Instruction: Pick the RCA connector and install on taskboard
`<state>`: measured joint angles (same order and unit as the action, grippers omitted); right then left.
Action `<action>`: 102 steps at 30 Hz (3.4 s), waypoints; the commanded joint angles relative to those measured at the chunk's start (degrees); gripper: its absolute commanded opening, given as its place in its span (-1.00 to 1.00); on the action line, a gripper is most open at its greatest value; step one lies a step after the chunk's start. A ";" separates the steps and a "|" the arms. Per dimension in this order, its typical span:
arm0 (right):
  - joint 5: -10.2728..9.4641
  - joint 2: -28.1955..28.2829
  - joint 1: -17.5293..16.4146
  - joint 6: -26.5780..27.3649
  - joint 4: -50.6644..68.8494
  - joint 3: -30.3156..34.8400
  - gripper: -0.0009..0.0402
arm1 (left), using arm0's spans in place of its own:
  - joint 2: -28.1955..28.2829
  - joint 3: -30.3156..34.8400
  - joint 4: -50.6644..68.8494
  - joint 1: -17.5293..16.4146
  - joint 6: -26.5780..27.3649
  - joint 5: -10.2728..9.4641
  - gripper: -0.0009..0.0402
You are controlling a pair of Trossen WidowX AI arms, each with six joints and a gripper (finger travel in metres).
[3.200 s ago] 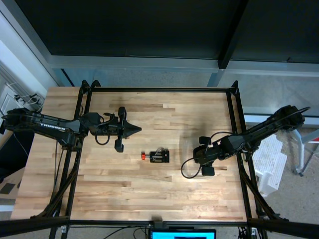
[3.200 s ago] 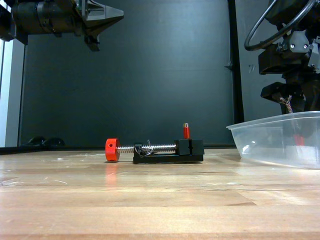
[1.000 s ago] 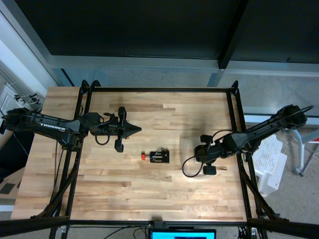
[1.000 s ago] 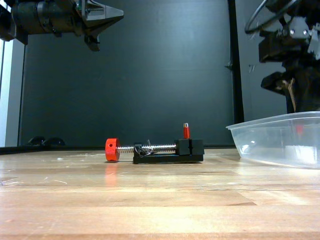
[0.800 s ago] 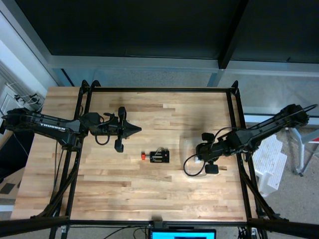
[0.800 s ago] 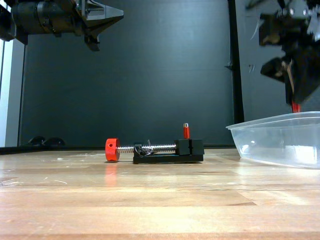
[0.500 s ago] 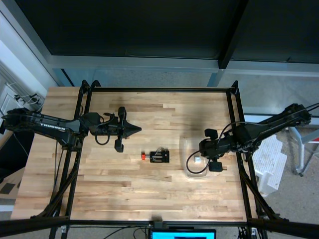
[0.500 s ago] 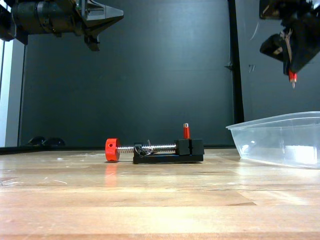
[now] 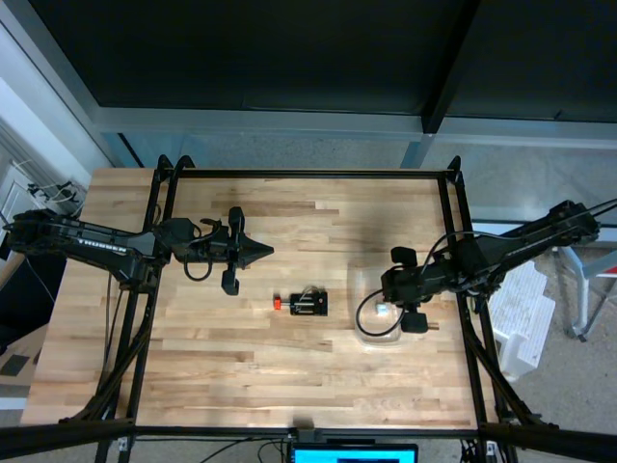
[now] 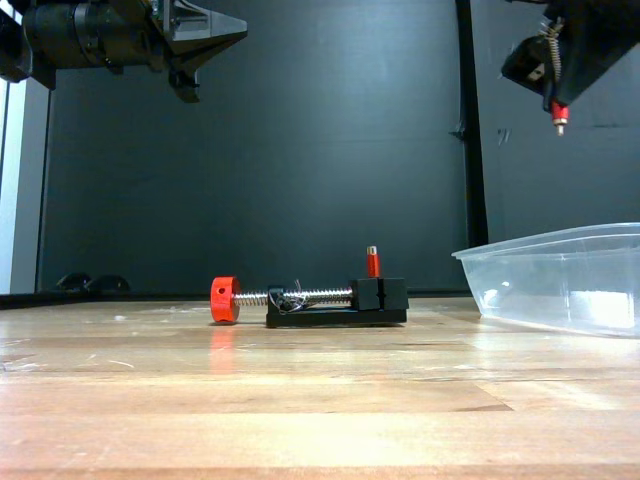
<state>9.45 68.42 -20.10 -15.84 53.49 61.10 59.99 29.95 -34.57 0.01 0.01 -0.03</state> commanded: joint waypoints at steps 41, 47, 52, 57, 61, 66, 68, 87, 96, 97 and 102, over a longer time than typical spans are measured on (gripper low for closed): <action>-0.52 31.10 9.40 6.29 -9.31 17.73 -0.95 | 0.00 0.00 0.00 0.00 -0.02 0.00 -0.96; -0.48 33.86 9.68 6.14 -9.62 19.98 -0.95 | 0.00 0.00 0.00 0.00 -0.02 0.00 -0.96; -0.46 34.23 9.90 6.19 -10.73 19.80 -0.95 | 0.00 0.00 0.00 0.00 -0.02 0.00 -0.96; -0.44 34.23 9.99 6.08 -11.19 19.21 -0.95 | 0.00 0.00 0.00 0.00 -0.02 0.00 -0.96; -0.48 34.23 9.99 5.62 -12.74 17.99 -0.95 | 0.02 0.00 0.00 -0.02 -0.02 0.00 -0.96; -0.48 34.23 9.99 5.20 -13.09 17.29 -0.95 | 0.02 0.00 0.00 0.00 0.00 0.00 -0.96; -0.48 34.23 9.99 5.18 -13.16 17.22 -0.95 | 0.00 0.00 0.00 -0.02 -0.02 0.00 -0.96; -1.55 34.23 9.94 4.13 -14.67 16.55 -0.95 | 0.00 0.00 0.00 -0.02 -0.02 0.00 -0.96; -1.55 34.25 9.94 4.26 -15.23 16.26 -0.95 | 0.02 0.00 0.00 0.00 0.00 0.00 -0.96; -1.55 34.25 9.94 4.28 -15.23 16.26 -0.95 | 0.02 0.00 0.00 -0.02 -0.02 0.00 -0.96; -1.64 34.99 9.97 4.24 -15.30 16.26 -0.95 | 0.00 0.00 0.00 0.00 -0.02 0.00 -0.96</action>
<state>7.88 102.85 -10.13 -11.66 38.28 77.32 59.99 29.93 -34.57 0.01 0.01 -0.05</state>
